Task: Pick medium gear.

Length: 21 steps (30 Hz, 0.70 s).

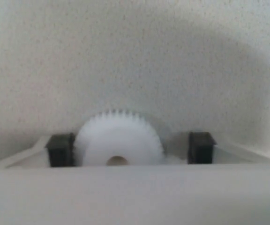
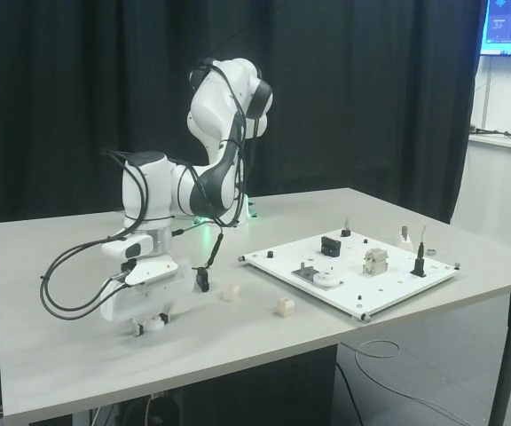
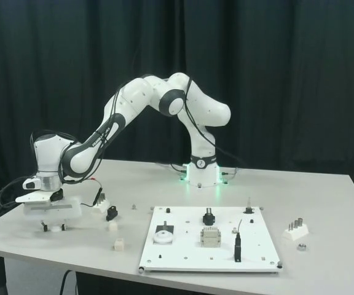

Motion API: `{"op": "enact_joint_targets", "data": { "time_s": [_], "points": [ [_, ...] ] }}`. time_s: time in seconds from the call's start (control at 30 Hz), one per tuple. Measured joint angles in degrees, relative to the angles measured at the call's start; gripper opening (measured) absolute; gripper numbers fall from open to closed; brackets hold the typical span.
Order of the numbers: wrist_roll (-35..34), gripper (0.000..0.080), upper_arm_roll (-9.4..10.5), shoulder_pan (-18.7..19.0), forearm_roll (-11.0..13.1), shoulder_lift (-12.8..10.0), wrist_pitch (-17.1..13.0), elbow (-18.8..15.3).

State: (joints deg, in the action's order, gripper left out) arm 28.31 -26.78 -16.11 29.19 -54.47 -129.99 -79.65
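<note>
1. The gripper (image 1: 130, 149) is shown lowered to the grey table (image 2: 51, 266), far out from the white assembly board (image 2: 353, 275) on the side away from the arm's base (both room views agree on this).
2. In the wrist view, the medium gear (image 1: 118, 138), white and toothed, is seen lying between the two black finger pads (image 1: 60, 150). One pad is touching or just beside the teeth, while a clear gap is left at the other pad.
3. The jaws are thus set wider than the gear and nothing is held yet.
4. The step in hand is judged to be the closing. The gear should be centred between the pads before the squeeze, so that it is not pushed sideways across the table.
5. The teeth are best gripped on opposite flanks, with the fingers kept low and vertical.
6. Small loose parts (image 2: 230, 292) are left between gear and board.
</note>
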Motion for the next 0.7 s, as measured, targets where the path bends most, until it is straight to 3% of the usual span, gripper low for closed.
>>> {"op": "enact_joint_targets", "data": {
  "time_s": [0.17,0.2,0.4,0.43,0.7],
  "points": [
    [0.0,0.0684,0.01,0.0,0.1,0.0,0.2,0.1],
    [0.0,0.0464,0.01,0.0,0.2,0.0,0.2,0.1],
    [0.0,0.0464,0.01,0.0,0.3,-0.1,0.7,0.4],
    [0.0,0.0397,0.0,0.0,0.3,-0.1,0.9,0.5],
    [-0.3,0.0397,-0.41,0.0,0.3,-0.1,3.3,2.3]
  ]
}}
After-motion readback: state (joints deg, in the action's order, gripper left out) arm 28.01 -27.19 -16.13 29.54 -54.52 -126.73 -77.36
